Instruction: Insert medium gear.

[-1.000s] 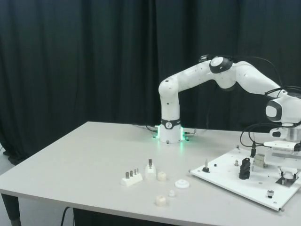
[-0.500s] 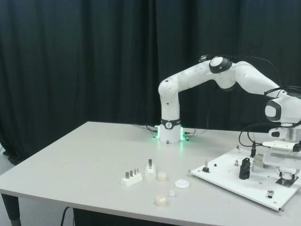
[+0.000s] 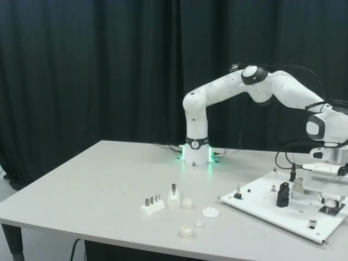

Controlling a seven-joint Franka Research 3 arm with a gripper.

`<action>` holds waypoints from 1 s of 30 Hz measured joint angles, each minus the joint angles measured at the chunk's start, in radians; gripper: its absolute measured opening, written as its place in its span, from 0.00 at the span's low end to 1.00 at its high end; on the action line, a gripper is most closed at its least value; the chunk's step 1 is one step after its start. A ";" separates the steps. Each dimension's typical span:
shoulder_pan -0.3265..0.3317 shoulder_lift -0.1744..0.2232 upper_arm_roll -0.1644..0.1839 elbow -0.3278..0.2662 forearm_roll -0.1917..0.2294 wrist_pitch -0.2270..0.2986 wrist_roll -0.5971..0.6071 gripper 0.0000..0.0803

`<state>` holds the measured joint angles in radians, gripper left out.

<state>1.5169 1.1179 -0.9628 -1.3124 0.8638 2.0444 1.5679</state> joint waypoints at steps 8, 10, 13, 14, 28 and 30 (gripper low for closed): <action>-0.002 0.000 0.006 0.010 0.003 -0.015 0.000 0.50; -0.002 0.000 0.009 0.012 0.004 -0.015 0.000 0.50; -0.003 0.000 0.012 0.015 0.004 -0.015 0.000 0.50; -0.003 0.000 0.012 0.016 0.005 -0.015 0.000 0.50; -0.006 0.000 0.018 0.023 0.006 -0.013 0.000 0.50; -0.007 0.000 0.018 0.023 0.006 -0.012 0.000 0.50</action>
<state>1.5096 1.1180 -0.9449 -1.2892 0.8693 2.0321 1.5680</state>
